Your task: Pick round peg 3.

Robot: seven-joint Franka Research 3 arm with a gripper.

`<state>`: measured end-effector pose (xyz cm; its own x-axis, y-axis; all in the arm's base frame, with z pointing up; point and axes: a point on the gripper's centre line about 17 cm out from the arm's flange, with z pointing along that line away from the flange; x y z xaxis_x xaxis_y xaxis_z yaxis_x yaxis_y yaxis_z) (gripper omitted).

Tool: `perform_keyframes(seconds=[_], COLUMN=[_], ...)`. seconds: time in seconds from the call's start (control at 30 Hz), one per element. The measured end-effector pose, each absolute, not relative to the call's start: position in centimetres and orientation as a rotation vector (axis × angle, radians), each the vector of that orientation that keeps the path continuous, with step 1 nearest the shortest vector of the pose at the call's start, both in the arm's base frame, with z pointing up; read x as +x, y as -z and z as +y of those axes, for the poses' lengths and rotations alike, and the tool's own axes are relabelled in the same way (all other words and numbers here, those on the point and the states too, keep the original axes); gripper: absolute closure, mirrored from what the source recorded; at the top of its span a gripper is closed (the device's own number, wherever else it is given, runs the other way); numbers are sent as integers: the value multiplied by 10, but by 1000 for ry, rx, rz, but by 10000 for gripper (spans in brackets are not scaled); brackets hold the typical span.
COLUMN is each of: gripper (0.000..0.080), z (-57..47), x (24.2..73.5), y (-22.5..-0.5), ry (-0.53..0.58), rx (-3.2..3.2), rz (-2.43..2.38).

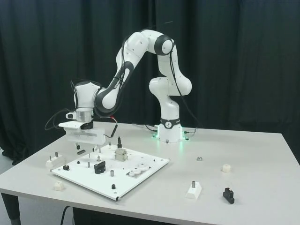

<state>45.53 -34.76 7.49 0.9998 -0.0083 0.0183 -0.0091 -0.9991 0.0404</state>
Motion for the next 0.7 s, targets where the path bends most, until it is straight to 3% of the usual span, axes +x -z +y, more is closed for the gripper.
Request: perform_keyframes(seconds=[0.7], gripper=[3], z=[-340], x=[473], y=[-106], ry=[-80], rx=[3133], rz=[5])
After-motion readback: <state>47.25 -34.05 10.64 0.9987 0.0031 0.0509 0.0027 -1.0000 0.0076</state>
